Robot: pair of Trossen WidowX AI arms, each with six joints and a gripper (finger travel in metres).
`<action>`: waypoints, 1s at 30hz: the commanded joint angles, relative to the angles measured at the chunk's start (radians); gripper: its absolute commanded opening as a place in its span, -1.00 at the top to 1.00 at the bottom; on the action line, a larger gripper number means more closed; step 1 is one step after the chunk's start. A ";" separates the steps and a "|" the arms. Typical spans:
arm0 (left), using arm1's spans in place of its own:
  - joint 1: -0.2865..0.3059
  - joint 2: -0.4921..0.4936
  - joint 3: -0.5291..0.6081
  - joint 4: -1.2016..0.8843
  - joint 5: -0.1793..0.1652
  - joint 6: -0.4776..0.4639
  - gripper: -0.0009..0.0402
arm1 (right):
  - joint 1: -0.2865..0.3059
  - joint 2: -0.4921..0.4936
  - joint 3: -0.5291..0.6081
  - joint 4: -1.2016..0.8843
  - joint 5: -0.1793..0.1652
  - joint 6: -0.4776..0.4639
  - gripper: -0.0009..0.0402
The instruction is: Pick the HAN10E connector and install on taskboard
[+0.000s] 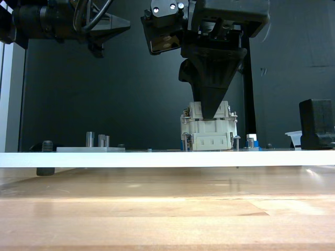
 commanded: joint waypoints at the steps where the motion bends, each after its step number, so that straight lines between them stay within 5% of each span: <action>1: 0.000 0.000 0.000 0.000 0.000 0.000 0.95 | 0.001 -0.003 -0.002 -0.002 0.000 0.004 0.83; 22: 0.000 0.000 0.000 0.000 0.000 0.000 0.95 | 0.005 -0.057 -0.001 -0.006 0.000 0.000 -0.29; 30: 0.000 0.000 0.000 0.000 0.000 0.000 0.95 | 0.006 -0.097 0.002 -0.014 0.000 0.002 -0.52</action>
